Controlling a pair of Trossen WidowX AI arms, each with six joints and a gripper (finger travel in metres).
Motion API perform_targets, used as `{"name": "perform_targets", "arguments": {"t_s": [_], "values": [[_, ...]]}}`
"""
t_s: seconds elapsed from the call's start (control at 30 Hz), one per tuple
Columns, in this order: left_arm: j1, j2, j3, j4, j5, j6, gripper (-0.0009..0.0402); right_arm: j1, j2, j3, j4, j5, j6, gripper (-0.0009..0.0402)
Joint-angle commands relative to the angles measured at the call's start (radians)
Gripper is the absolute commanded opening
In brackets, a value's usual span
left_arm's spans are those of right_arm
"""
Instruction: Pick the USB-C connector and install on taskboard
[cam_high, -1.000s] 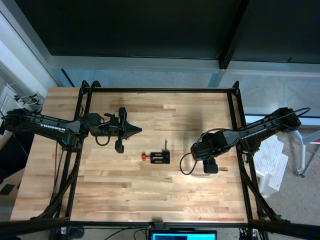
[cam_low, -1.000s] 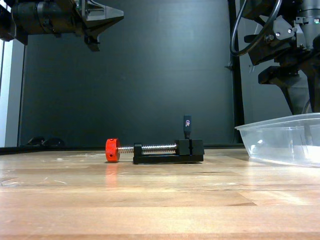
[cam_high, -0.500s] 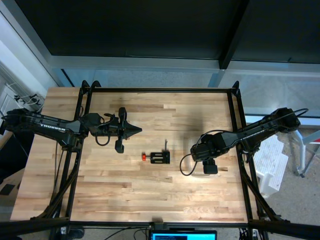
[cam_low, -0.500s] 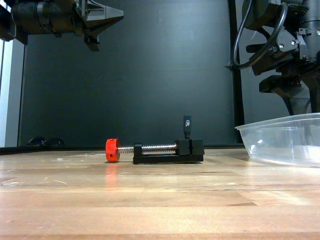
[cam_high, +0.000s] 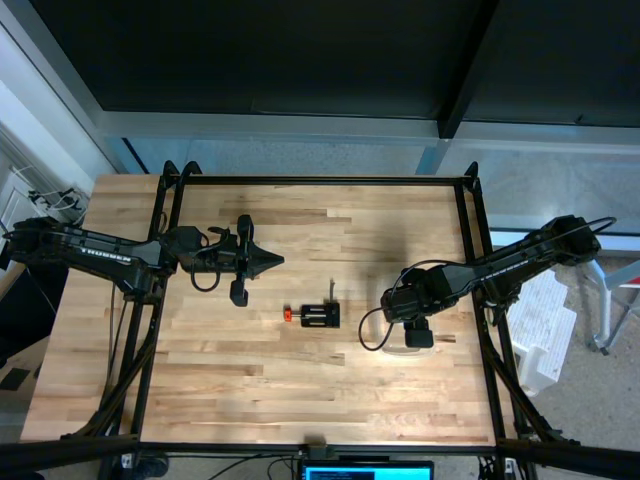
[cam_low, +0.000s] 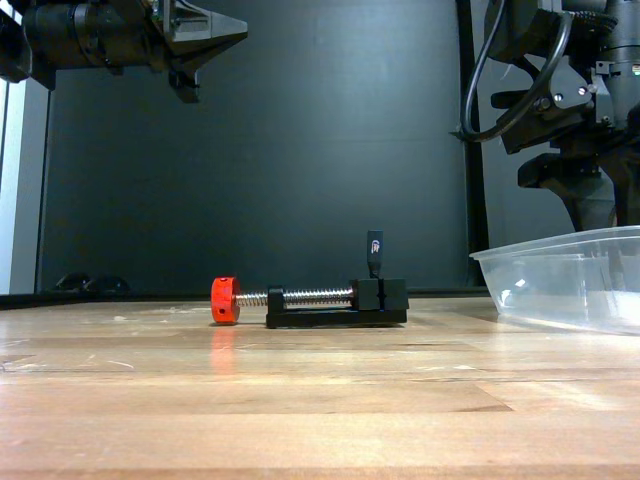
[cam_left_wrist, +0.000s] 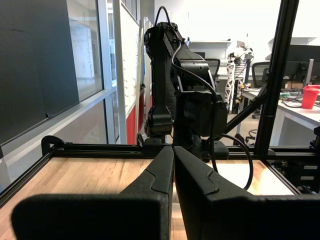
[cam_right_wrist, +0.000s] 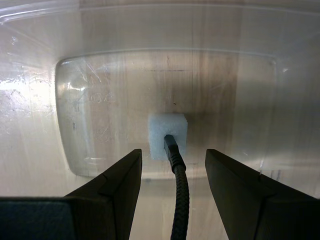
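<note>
My left gripper (cam_high: 270, 261) hung high above the left half of the table (cam_high: 250, 400), its jaws pressed together and pointing toward the middle. Well apart from it, near the table's centre, the taskboard (cam_low: 335, 305) lay flat on the wood, with its orange knob (cam_low: 225, 300) at the left end and a thin pin (cam_low: 374, 252) standing upright at the right. Farther right sat a clear plastic tray (cam_low: 540, 270), and my right gripper (cam_right_wrist: 173, 152) pointed down into it with its jaws spread apart. Between those jaws, touching neither, lay the USB-C connector (cam_right_wrist: 170, 144) on the tray floor, its tip against a small white foam cube (cam_right_wrist: 167, 126) and its braided black cable (cam_right_wrist: 181, 200) trailing back toward my wrist.
</note>
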Motion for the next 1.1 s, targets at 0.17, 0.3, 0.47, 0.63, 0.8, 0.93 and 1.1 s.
{"name": "perform_targets", "arguments": {"t_s": [0.17, 0.3, 0.47, 0.63, 0.8, 0.93, 1.1], "values": [[0.0, 0.0, 0.0, 0.0, 0.0, 0.0, 0.0, 0.0, 0.0, -0.017, 0.01, -0.001, 0.004, 0.015], [0.0, 0.0, 0.0, 0.0, 0.0, 0.0, 0.0, 0.0, 0.0, -0.02, 0.018, -0.001, 0.004, 0.0133], [0.0, 0.0, 0.0, 0.0, 0.0, 0.0, 0.0, 0.0, 0.0, -0.02, 0.021, -0.001, 0.005, 0.0115], [0.0, 0.0, 0.0, 0.0, 0.0, 0.0, 0.0, 0.001, 0.0, -0.023, 0.021, -0.002, 0.008, 0.0094], [0.0, 0.0, 0.0, 0.0, 0.0, 0.0, 0.0, 0.001, -0.002, -0.023, 0.021, -0.009, 0.008, 0.0067], [0.0, 0.0, 0.0, 0.0, 0.0, 0.0, 0.0, 0.001, -0.004, -0.023, 0.022, -0.009, 0.008, 0.0043], [0.0, 0.0, 0.0, 0.0, 0.0, 0.0, 0.0, 0.001, -0.006, -0.023, 0.022, -0.009, 0.008, 0.0012]]}}
